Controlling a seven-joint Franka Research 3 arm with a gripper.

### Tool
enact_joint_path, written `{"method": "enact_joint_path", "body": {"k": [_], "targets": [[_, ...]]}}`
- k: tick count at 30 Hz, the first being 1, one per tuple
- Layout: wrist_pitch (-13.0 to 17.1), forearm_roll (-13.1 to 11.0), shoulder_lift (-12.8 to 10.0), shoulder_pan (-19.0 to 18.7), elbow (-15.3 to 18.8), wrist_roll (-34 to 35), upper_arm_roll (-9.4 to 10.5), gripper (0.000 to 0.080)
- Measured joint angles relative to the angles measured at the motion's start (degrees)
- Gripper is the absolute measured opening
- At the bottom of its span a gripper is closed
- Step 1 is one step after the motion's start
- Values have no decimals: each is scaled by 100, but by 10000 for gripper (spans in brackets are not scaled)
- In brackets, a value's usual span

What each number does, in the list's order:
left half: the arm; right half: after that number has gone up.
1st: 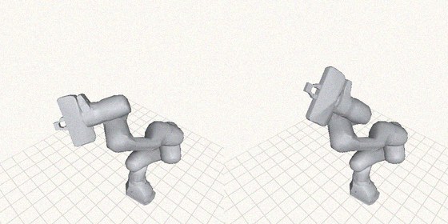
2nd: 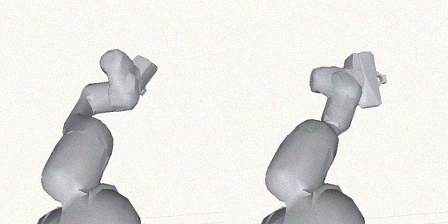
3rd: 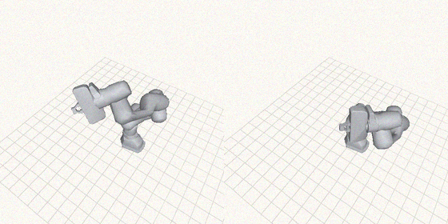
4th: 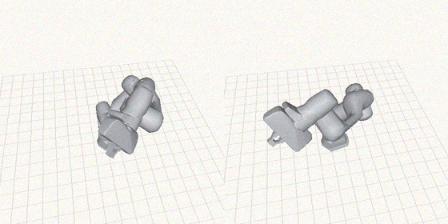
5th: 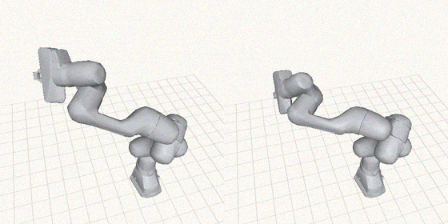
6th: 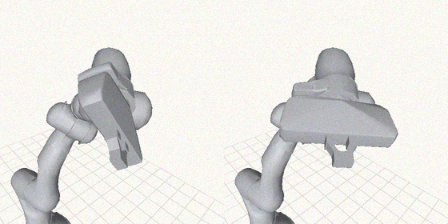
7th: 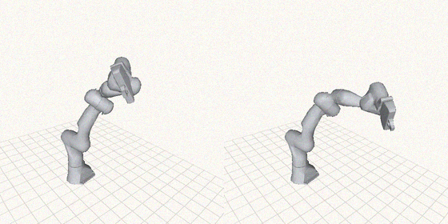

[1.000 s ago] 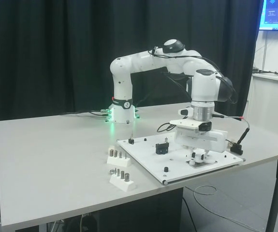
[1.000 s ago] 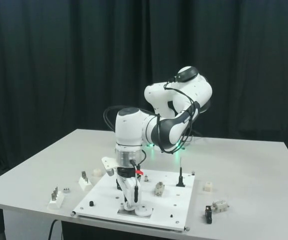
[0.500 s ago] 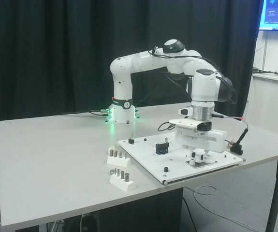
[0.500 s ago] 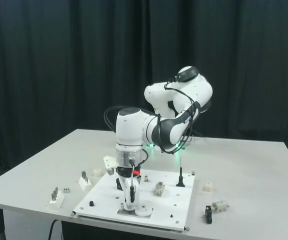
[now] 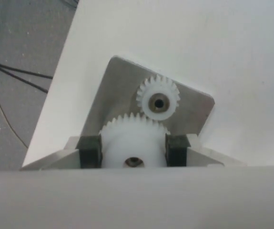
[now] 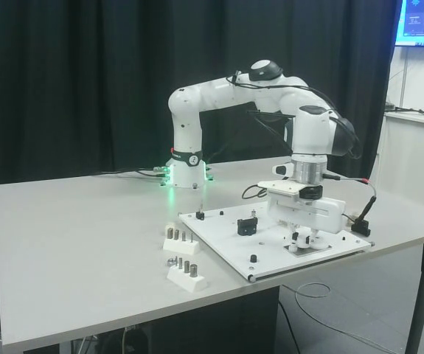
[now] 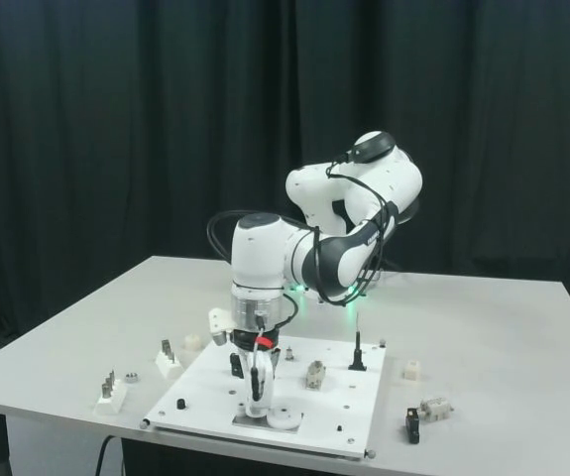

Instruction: Insert medium gear.

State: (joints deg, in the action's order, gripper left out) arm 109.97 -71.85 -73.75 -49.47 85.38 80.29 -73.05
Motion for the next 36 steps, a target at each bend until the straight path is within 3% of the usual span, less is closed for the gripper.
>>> {"method": "enact_joint_path", "body": {"k": [12,23,36], "targets": [[13,12,0,-9,6,26,1,283],[24,11,0,-12,6,-689,4,283],[40,14,0,-18,16,-98,4,283]]}}
